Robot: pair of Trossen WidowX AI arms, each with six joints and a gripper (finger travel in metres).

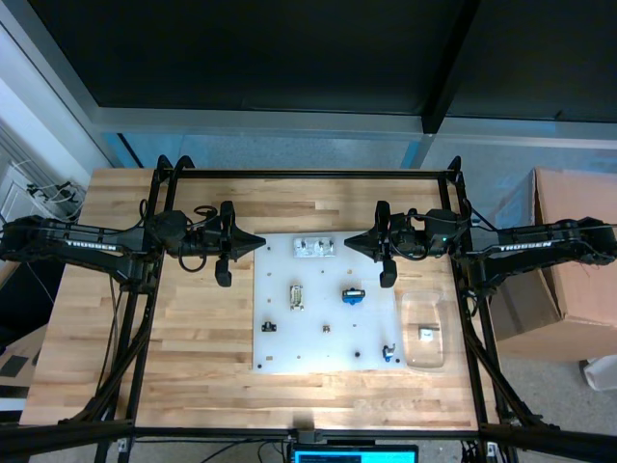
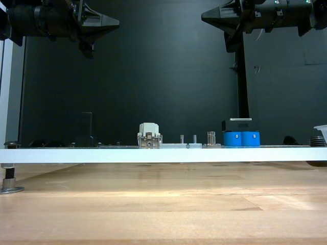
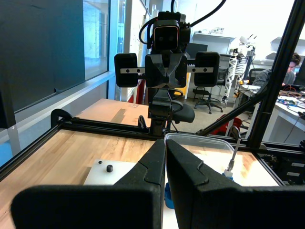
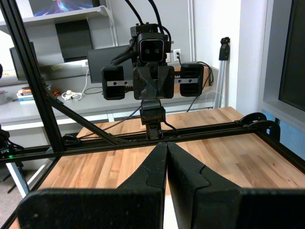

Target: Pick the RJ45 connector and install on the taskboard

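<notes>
Reaching inward from the table's [image 1: 193,328] two edges, the left arm [image 1: 77,241] and the right arm [image 1: 540,241] are stretched out level, one the mirror of the other. The left gripper [image 1: 256,243] and the right gripper [image 1: 351,241] point at each other, tips well apart, high above the far edge of the one white board [image 1: 289,338]. On each claw the two fingers [image 3: 147,167] are pressed together, with nothing between them.

One connector [image 3: 230,165] shows (plainest in the left wrist view). Its grey boot stands upright in the blue jack [image 1: 388,354] at the board's near right corner, and one grey cable [image 3: 235,150] rises off it. How deep it sits, I cannot tell. One clear tray [image 1: 424,299] lies just right of the board and holds one white block [image 1: 425,335].
</notes>
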